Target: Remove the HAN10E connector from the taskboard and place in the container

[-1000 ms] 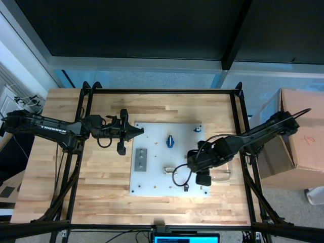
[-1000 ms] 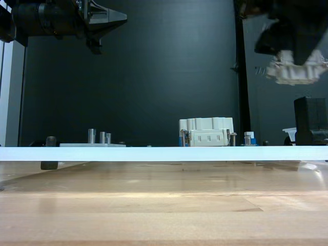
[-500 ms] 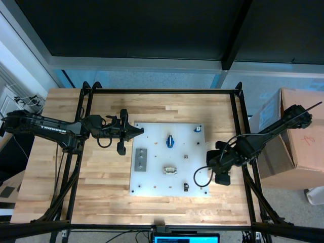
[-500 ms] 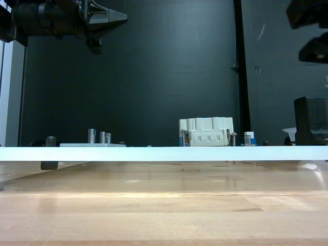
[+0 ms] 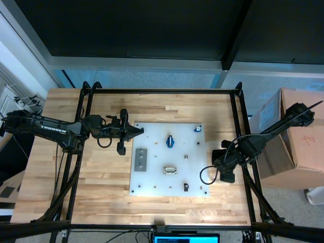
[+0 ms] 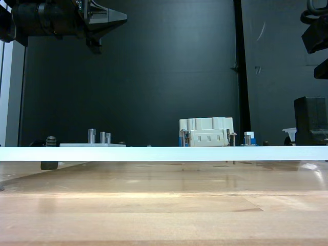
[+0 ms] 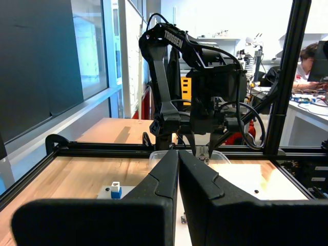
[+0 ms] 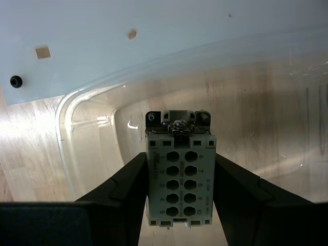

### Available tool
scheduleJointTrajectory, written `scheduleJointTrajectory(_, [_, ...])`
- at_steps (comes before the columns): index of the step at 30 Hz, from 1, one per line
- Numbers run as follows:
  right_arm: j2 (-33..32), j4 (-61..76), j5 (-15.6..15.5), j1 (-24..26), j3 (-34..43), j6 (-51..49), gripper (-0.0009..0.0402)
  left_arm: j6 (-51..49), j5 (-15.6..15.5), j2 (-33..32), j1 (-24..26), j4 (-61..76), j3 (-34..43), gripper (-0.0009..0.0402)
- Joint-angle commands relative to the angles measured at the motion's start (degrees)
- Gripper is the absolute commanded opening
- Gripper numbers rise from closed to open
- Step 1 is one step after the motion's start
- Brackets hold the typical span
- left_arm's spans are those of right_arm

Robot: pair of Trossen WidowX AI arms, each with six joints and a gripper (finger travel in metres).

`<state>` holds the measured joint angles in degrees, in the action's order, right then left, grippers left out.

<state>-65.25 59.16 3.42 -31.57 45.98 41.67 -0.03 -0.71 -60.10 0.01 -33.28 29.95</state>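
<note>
My right gripper (image 8: 179,197) is shut on the HAN10E connector (image 8: 179,174), a pale grey insert with ten numbered holes facing the camera, held upright between both fingers (image 8: 128,189). It hangs above the clear container (image 8: 66,110), inside its rim. From above, the right gripper (image 5: 223,165) is just off the right edge of the white taskboard (image 5: 152,177). A matching grey housing (image 5: 170,170) stays seated on the board (image 6: 206,132). My left gripper (image 5: 139,130) is shut and holds nothing. It hovers high at the board's far left corner (image 6: 120,19), fingers pressed together (image 7: 178,169).
On the board stand a blue part (image 5: 170,140), a grey plate with pins (image 5: 140,159) and a small black block (image 5: 186,187). A cardboard box (image 5: 296,136) sits beyond the table's right edge. A black frame (image 5: 162,91) borders the table.
The right gripper has carried the connector rightward, from above the board's right part to over the container beside it. The left arm has not moved.
</note>
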Motion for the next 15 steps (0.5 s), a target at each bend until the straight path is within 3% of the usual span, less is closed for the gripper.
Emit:
scheduleJointTrajectory(1, [0.0, -0.2, 0.0, -0.1, -0.1, -0.1, 0.0004, 0.0, 0.0, 0.0, 0.0, 0.0, 0.0, 0.0000])
scheduleJointTrajectory(15, [0.0, -7.0, 0.4, -0.2, -5.6, 2.1, 0.0004, 0.0, 0.0, 0.0, 0.0, 0.0, 0.0, 0.0000])
